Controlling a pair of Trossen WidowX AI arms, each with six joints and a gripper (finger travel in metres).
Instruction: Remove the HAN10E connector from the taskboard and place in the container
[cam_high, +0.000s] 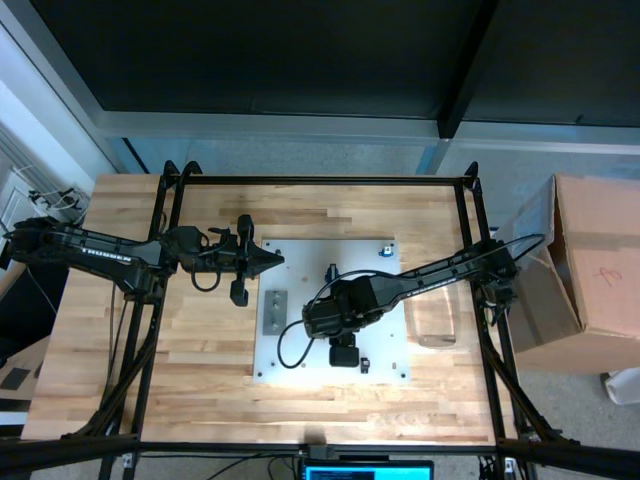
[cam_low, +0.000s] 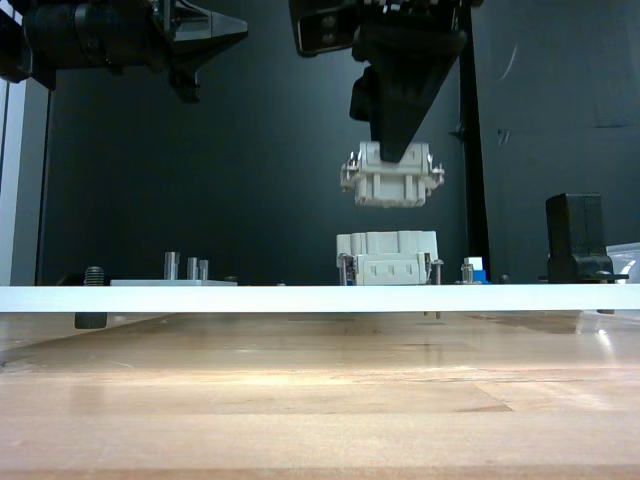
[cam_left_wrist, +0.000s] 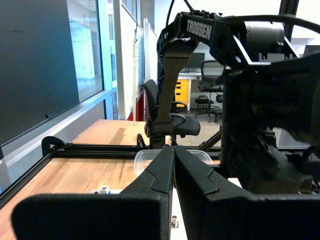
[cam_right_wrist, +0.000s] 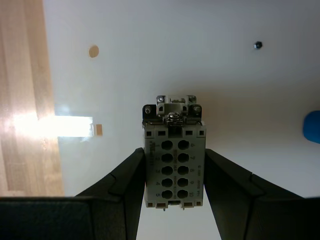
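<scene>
**HAN10E CONNECTOR: HELD CLEAR OF SEAT**

The taskboard (cam_high: 300, 372) lies on the tabletop (cam_high: 200, 400). Above its middle, my right jaws are closed on the HAN10E connector (cam_low: 391, 182), with one finger on each long side. Its contact face is turned toward my wrist camera. The connector hangs level directly over its base housing (cam_low: 388, 258), with a visible gap between them. The container (cam_high: 432, 318) stands on the tabletop just beside the board's right edge. Farther back, my left jaws hover high over the board's left edge, fully closed and gripping nothing.
</scene>
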